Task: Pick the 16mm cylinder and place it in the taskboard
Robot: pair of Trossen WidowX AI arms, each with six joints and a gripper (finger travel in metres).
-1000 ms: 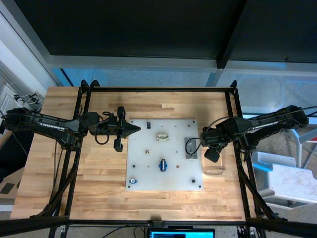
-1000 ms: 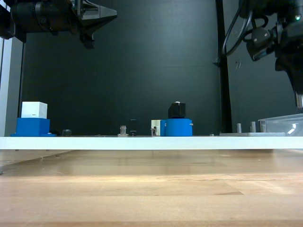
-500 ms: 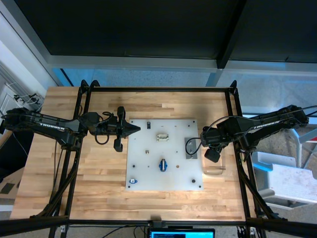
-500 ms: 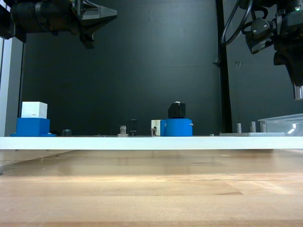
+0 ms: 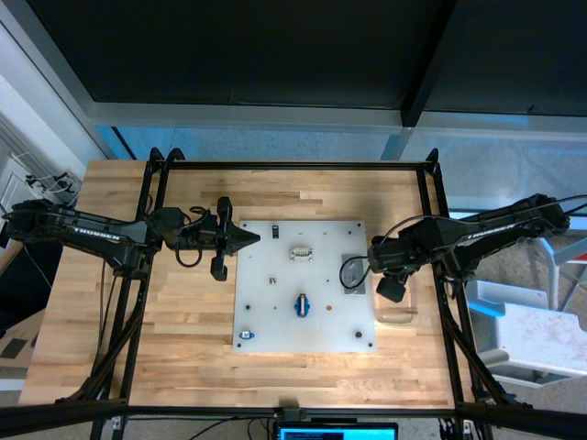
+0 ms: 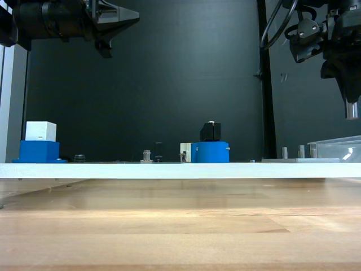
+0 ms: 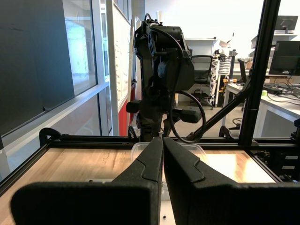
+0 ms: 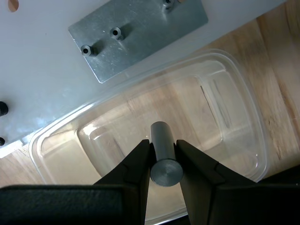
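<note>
The 16mm cylinder (image 8: 162, 149), a short dark-grey metal peg, is clamped between the fingers of my right gripper (image 8: 162, 159). It hangs above the clear plastic tray (image 8: 225, 122). In the low view the cylinder's tip (image 6: 351, 111) pokes out below the right gripper (image 6: 350, 101), well above the tray (image 6: 336, 148). The white taskboard (image 5: 275, 316) lies mid-table, with the right gripper (image 5: 378, 268) at its right edge. My left gripper (image 5: 253, 236) hovers shut and empty by the board's upper left corner, high up in the low view (image 6: 134, 17).
On the board stand a blue round fitting (image 5: 301, 305), a blue-and-white connector (image 6: 38, 144) and a grey plate with small pegs (image 8: 140, 33). A black frame (image 5: 293, 166) runs round the table. The clear tray (image 5: 396, 302) sits just right of the board.
My right gripper has risen from the tray with the cylinder and drifted slightly left toward the board. The left arm has not moved.
</note>
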